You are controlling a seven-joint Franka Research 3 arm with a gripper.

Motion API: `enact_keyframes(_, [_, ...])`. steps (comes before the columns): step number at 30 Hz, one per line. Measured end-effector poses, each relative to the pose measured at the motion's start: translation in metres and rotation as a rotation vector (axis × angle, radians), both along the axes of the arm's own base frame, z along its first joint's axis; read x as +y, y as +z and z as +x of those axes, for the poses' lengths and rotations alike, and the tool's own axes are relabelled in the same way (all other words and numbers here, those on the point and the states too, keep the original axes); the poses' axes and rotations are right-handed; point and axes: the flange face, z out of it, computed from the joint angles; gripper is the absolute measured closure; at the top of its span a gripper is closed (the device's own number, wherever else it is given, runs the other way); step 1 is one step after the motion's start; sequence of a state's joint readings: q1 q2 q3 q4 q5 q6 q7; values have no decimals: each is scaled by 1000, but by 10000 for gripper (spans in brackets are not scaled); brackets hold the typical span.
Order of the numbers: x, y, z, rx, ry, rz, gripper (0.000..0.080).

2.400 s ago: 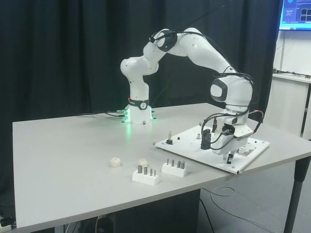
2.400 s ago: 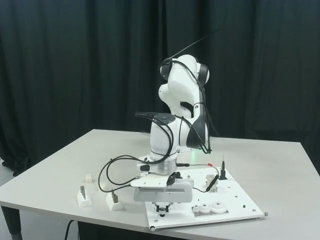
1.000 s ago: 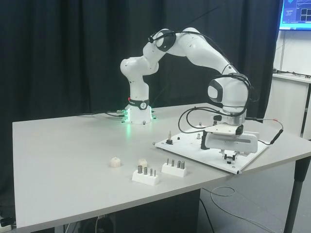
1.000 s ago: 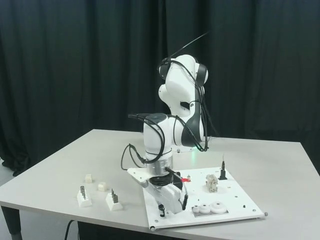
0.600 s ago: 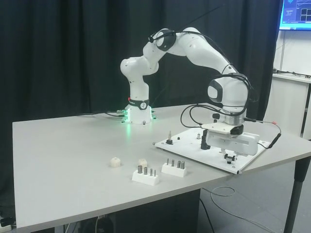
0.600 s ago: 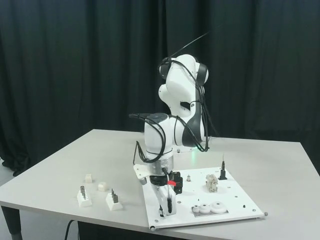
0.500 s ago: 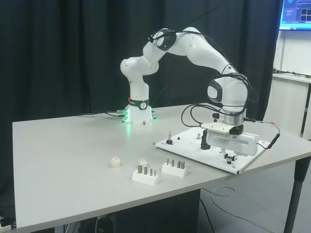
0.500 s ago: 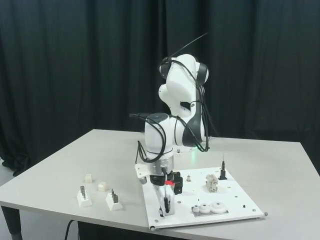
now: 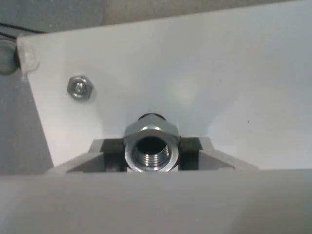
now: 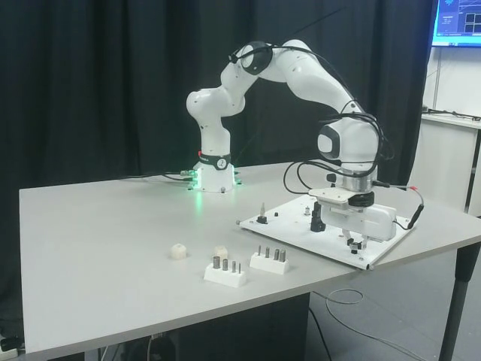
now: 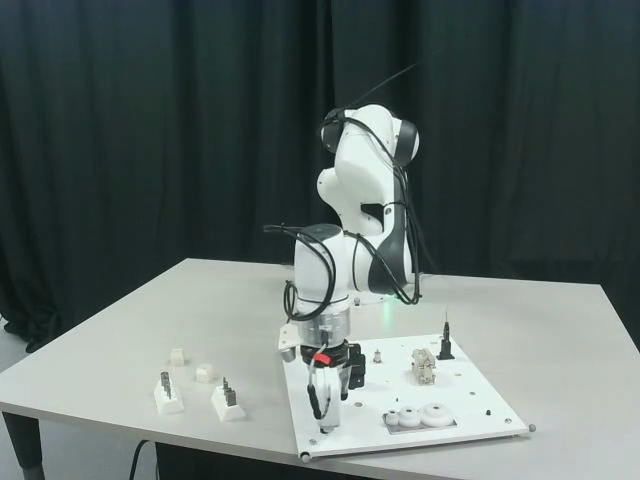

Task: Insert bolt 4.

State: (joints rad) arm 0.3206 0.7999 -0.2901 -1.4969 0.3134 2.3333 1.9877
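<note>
In the wrist view a grey metal bolt [image 9: 151, 146] with a hex head and a threaded hollow stands upright on the white board [image 9: 234, 73]. My gripper [image 9: 151, 156] is shut on it, and the black pads [image 9: 111, 157] press its two sides. In the room views the gripper [image 10: 352, 242] [image 11: 325, 425] points straight down at the board's near corner [image 10: 285, 226], fingertips almost on the surface. The bolt itself is hidden by the hand in both room views.
A small hex bolt head [image 9: 79, 87] sits in the board close by. The board also carries a thin peg [image 10: 261, 214], a connector block [image 11: 422, 366] and white gears [image 11: 420, 417]. Two white bolt holders [image 10: 225, 272] [image 10: 269, 261] and two small white blocks [image 10: 177, 251] stand on the grey table [image 10: 98, 226].
The hand has turned about its vertical axis over the same spot on the board, and its cable swung round with it. Nothing else has moved.
</note>
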Motion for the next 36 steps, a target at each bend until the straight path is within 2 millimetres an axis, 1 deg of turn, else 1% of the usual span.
enact_keyframes(7, [0, 0, -3, -21, -7, -1, 577])
enact_keyframes(36, [0, 1, -2, -25, -15, 7, 577])
